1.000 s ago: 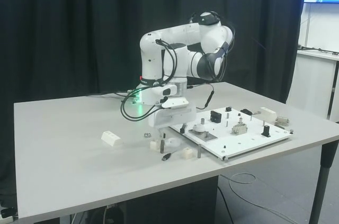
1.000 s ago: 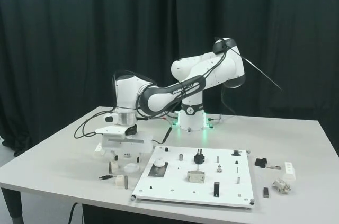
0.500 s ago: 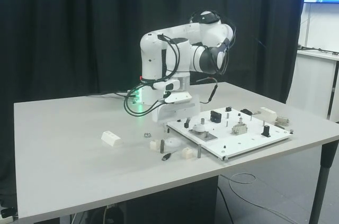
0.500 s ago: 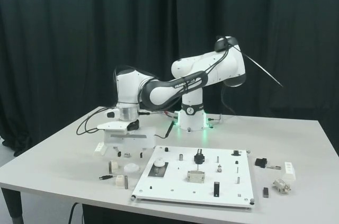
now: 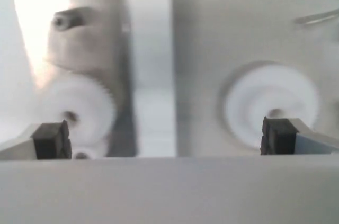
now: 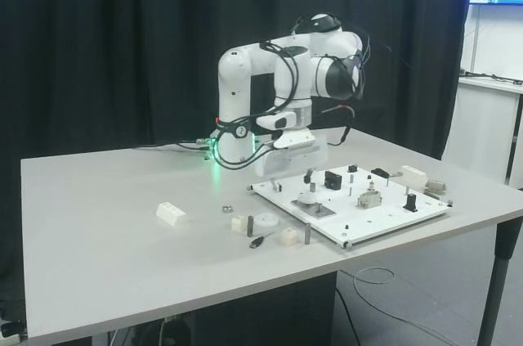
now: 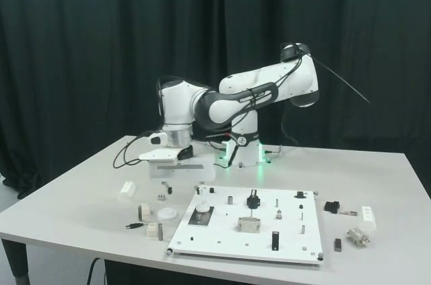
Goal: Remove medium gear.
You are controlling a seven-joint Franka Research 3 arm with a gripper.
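Observation:
A white toothed gear (image 6: 263, 222) (image 7: 167, 213) (image 5: 270, 105) lies flat on the grey table, just beside the near left edge of the white board (image 6: 384, 219) (image 7: 222, 238). A second white gear (image 6: 308, 195) (image 7: 201, 208) (image 5: 79, 113) sits on a grey metal plate on the board. My gripper (image 6: 292, 180) (image 7: 182, 189) (image 5: 163, 139) hangs open and empty above the board's left edge, well clear of both gears. In the wrist view one black fingertip (image 5: 50, 140) stands by the board gear and the other by the table gear.
Small white blocks (image 6: 172, 213) (image 6: 288, 236), an upright pin (image 6: 306, 235) and a black plug (image 6: 257, 241) lie around the table gear. Black fixtures (image 6: 333, 178) and pegs stand on the board. A white connector (image 7: 368, 216) lies to the board's right.
The gripper has risen from low over the table near the loose gear and swung toward the board's left edge. The gear stays on the table.

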